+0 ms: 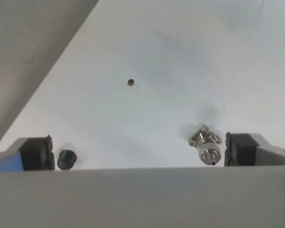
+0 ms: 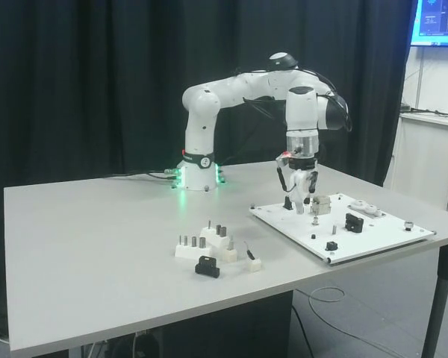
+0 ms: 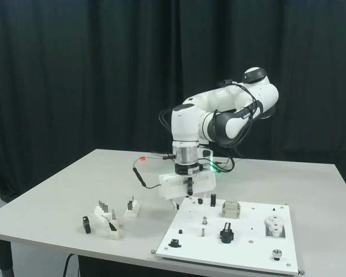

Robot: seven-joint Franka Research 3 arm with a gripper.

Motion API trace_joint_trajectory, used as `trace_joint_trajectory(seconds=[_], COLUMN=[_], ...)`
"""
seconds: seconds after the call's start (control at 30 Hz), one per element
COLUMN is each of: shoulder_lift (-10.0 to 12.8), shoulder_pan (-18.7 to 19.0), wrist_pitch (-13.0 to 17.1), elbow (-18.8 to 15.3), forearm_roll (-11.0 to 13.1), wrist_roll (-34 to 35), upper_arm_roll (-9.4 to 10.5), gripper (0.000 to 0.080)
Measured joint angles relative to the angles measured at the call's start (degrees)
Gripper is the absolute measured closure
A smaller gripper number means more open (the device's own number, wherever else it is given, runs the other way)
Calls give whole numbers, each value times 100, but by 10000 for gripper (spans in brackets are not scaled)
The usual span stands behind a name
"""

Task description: Pick square peg 1.

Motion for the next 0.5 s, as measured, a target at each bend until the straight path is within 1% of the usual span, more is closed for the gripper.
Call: trace_joint_trajectory(seconds=[0.27, 0.5], shoulder_lift=[0, 1], shoulder_pan=[0, 2], wrist_pitch=[-25, -25], elbow=[42, 135], forearm_roll=[-73, -272], wrist_roll=[-182, -411], upper_arm_roll=[-29, -63], gripper=[3, 3])
